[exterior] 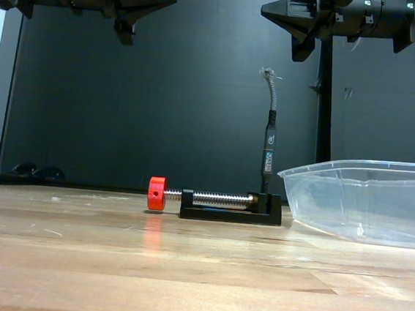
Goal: Remove the USB-C connector from the USB-C receptacle and place in the container
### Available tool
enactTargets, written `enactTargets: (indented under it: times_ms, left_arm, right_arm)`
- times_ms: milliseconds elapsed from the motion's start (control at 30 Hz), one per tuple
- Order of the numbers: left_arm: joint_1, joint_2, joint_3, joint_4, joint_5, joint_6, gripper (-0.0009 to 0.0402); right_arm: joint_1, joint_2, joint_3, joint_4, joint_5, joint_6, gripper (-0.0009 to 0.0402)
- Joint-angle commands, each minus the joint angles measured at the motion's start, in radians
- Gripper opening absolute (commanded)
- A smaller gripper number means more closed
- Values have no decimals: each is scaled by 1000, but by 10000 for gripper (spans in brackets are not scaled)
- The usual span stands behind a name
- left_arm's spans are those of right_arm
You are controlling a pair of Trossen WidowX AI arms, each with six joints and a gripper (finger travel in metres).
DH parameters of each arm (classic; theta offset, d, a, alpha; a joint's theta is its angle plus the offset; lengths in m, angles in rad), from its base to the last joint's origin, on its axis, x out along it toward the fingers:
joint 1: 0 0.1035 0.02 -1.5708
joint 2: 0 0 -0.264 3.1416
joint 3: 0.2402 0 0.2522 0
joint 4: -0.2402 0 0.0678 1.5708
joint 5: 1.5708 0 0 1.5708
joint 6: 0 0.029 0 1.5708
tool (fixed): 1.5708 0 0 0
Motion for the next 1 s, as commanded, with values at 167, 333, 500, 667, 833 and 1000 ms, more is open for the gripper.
enactTargets:
  times_ms: [167,333,500,667,833,1000]
  left_arm:
    - [0,0,0,0,0,0,0]
    - [0,0,0,0,0,0,0]
    - [0,0,0,0,0,0,0]
    - [0,0,0,0,0,0,0]
    - [0,0,0,0,0,0,0]
    - [0,0,0,0,0,0,0]
  right_arm:
    - [0,0,0,0,0,0,0]
    - [0,0,0,0,0,0,0]
    - [0,0,0,1,2,1,0]
    - [2,1,3,-26,2,22,0]
    - [56,3,98,-334,41,-31,0]
    - [134,34,227,-661,65,-30,0]
